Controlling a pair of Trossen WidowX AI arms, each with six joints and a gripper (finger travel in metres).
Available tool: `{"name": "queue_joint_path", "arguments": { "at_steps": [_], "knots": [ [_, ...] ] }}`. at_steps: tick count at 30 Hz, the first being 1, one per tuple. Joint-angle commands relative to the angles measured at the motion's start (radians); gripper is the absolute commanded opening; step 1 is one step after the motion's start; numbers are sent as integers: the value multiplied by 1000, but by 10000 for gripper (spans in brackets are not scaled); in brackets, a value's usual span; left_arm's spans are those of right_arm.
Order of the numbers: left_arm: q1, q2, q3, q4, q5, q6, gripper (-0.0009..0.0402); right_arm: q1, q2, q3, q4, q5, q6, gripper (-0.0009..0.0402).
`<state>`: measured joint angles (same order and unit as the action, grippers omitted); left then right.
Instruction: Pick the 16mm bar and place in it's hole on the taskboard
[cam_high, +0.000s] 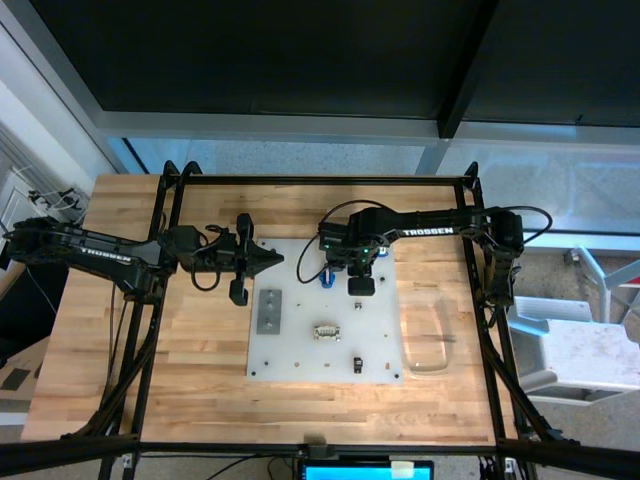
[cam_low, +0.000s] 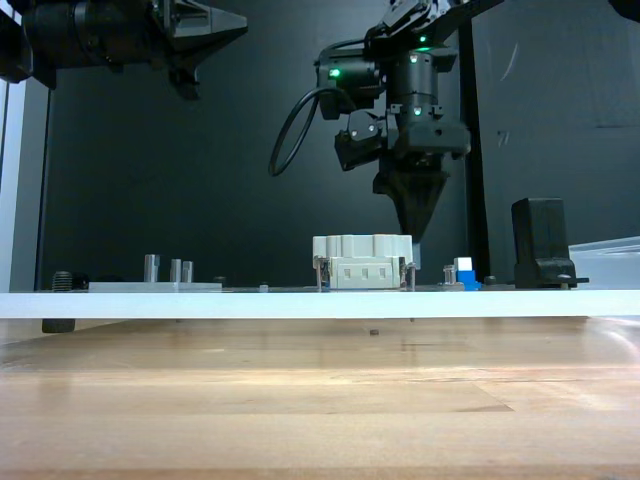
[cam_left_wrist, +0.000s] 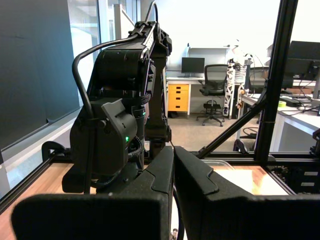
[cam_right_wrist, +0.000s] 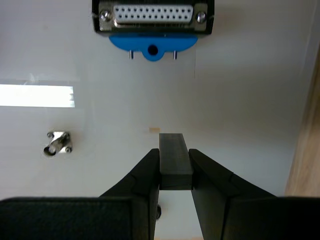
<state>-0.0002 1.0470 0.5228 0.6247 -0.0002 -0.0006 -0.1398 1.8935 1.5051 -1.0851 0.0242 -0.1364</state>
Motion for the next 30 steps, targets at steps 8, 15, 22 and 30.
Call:
{"name": "queue_joint_path", "arguments": {
  "at_steps": [8,15,22,30],
  "knots": [
    [0,0,0,1,0,0,0,3,33,-1,5,0,11,0],
    [0,0,0,1,0,0,0,5,33,-5,3,-4,8,0],
    [0,0,0,1,0,0,0,7,33,-11,15,-24,8,0],
    [0,0,0,1,0,0,0,7,33,-11,14,-24,8,29]
  ]
}}
